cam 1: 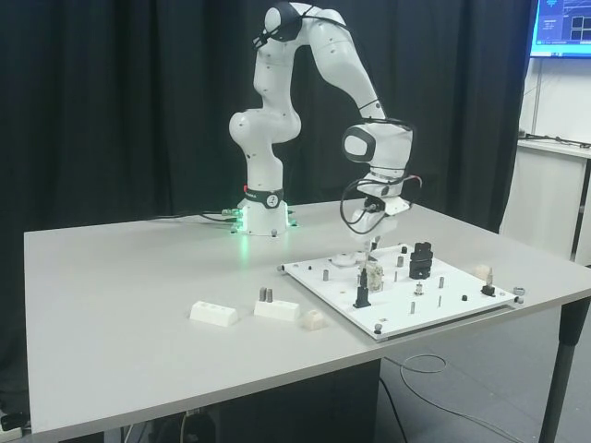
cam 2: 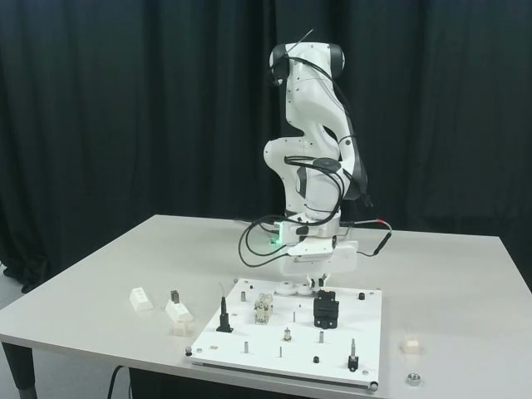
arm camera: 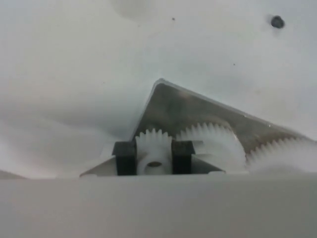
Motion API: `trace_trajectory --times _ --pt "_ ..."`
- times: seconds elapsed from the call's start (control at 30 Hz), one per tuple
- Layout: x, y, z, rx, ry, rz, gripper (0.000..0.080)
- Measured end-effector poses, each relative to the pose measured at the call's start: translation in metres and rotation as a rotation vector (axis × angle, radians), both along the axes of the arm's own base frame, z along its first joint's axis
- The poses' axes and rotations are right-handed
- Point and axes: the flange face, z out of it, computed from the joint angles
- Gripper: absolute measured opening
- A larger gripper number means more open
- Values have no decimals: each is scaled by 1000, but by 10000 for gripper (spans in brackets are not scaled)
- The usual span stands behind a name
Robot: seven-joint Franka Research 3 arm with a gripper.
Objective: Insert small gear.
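In the wrist view the small white gear [arm camera: 154, 148] sits between my two black fingertips, and my gripper [arm camera: 154, 157] is shut on it. It hangs over the near corner of a grey metal plate [arm camera: 178, 106], close beside a medium white gear [arm camera: 215, 143]. A larger white gear [arm camera: 287, 153] follows further along the plate. Whether the small gear touches the plate is hidden. In the room views the gripper [cam 1: 372, 245] [cam 2: 318, 281] stands low over the back edge of the white assembly board [cam 1: 462, 309] [cam 2: 366, 332].
The board carries several black fixtures [cam 1: 422, 260] [cam 2: 325, 310] and thin pegs. White blocks [cam 1: 213, 313] [cam 1: 277, 309] lie on the grey table beside the board. A small white piece [cam 2: 408, 345] and a nut [cam 2: 411, 380] lie near the table's edge.
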Motion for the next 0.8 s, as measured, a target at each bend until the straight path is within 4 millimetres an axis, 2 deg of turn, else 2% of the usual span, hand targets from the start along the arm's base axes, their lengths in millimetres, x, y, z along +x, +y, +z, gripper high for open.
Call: trace_trajectory --times 0.63,0.8 --pt "-5 6 -3 -5 8 344 144" --pt "-6 8 -3 -14 7 379 144"
